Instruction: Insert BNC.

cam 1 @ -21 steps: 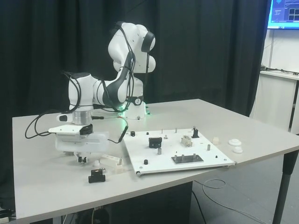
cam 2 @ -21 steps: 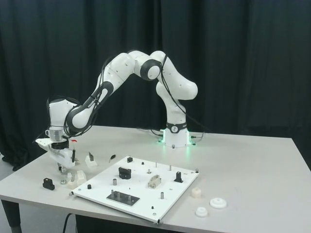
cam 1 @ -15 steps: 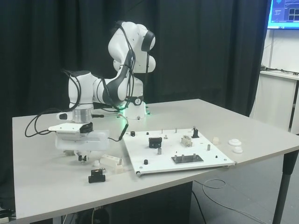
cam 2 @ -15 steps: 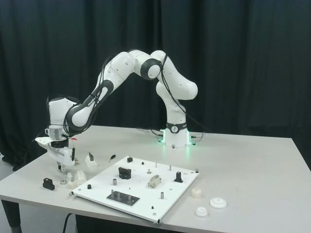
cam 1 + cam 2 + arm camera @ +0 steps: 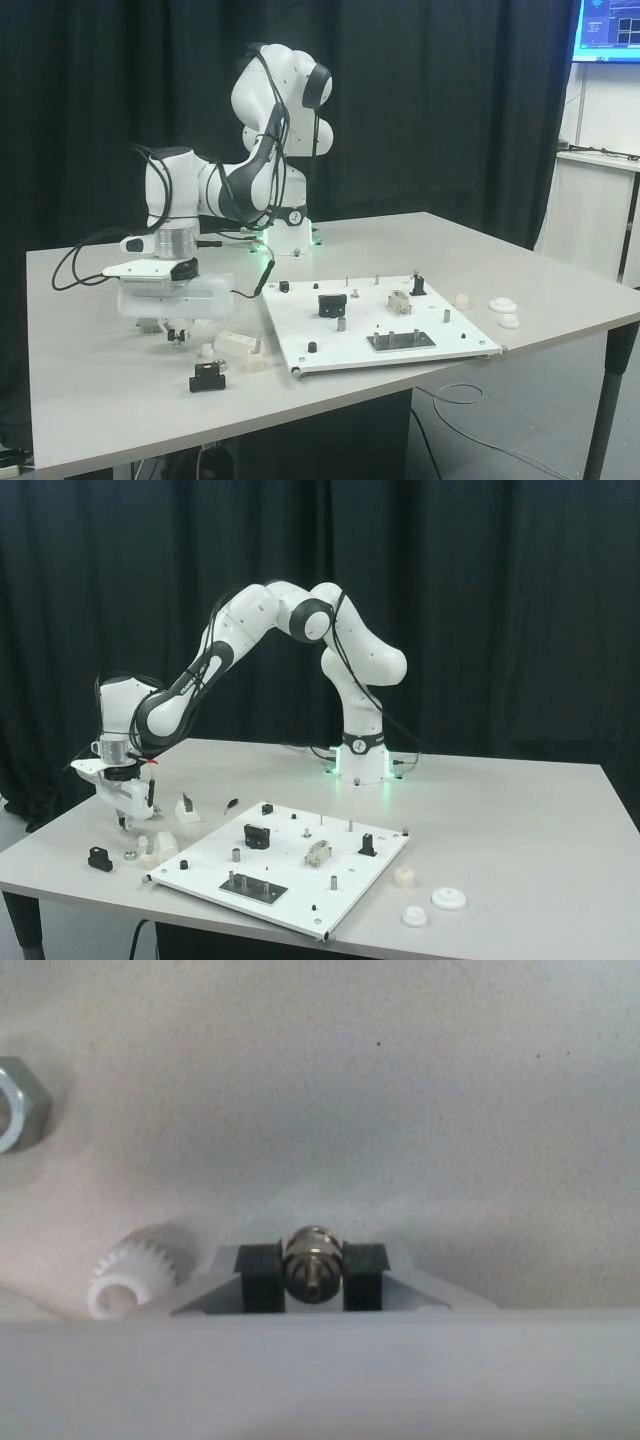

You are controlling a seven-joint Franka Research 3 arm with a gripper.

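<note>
Gripper (image 5: 313, 1278) clamped a BNC connector (image 5: 312, 1265) between its black fingers (image 5: 259, 1278), held just above the grey table (image 5: 90, 390), near a white gear (image 5: 128, 1280), well apart from the white board (image 5: 400, 335).

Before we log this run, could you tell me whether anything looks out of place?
Nothing looks damaged or spilled. The gripper holds the BNC off the table; loose parts such as the gear and nut lie beside the board.
</note>
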